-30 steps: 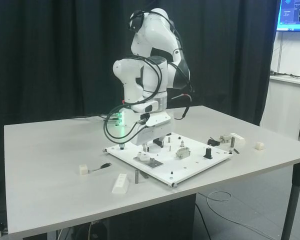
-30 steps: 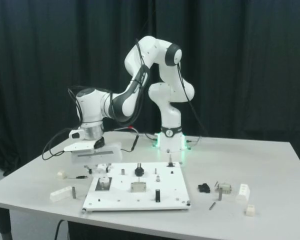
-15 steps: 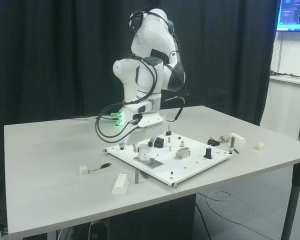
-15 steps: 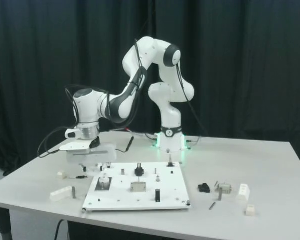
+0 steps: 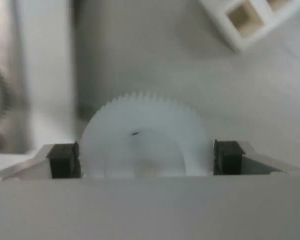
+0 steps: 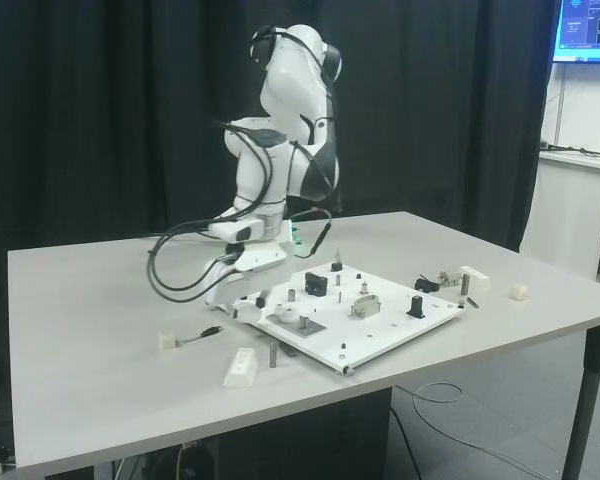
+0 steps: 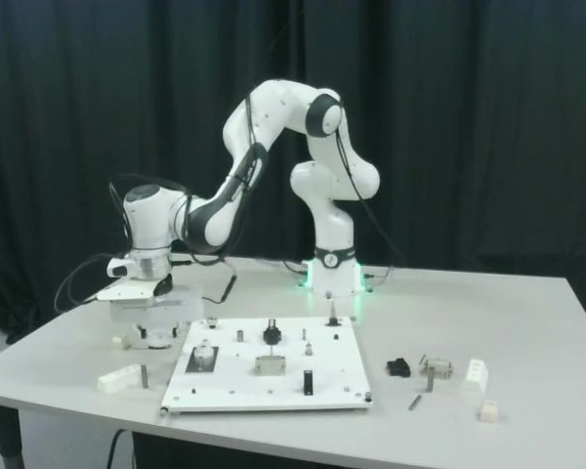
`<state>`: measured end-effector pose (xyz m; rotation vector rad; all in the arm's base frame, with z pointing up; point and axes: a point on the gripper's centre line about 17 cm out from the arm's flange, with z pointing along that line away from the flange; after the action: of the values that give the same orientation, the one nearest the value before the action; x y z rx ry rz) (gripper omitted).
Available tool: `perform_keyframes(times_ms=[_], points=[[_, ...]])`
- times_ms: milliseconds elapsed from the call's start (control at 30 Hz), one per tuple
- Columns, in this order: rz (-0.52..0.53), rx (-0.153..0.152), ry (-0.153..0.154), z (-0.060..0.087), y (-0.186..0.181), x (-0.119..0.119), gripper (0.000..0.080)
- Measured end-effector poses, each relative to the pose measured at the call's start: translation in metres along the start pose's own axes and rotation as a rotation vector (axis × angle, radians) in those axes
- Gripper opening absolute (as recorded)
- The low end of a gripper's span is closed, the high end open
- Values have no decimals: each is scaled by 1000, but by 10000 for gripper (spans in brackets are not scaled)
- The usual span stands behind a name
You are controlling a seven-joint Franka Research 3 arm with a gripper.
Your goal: Place large gear.
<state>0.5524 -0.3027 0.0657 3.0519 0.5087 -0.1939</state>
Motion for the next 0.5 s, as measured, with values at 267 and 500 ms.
perform_keyframes(times_ms=[267, 500], points=[[-10, -5, 19, 18, 22, -14, 553], [-12, 9, 35, 29, 29, -21, 346]])
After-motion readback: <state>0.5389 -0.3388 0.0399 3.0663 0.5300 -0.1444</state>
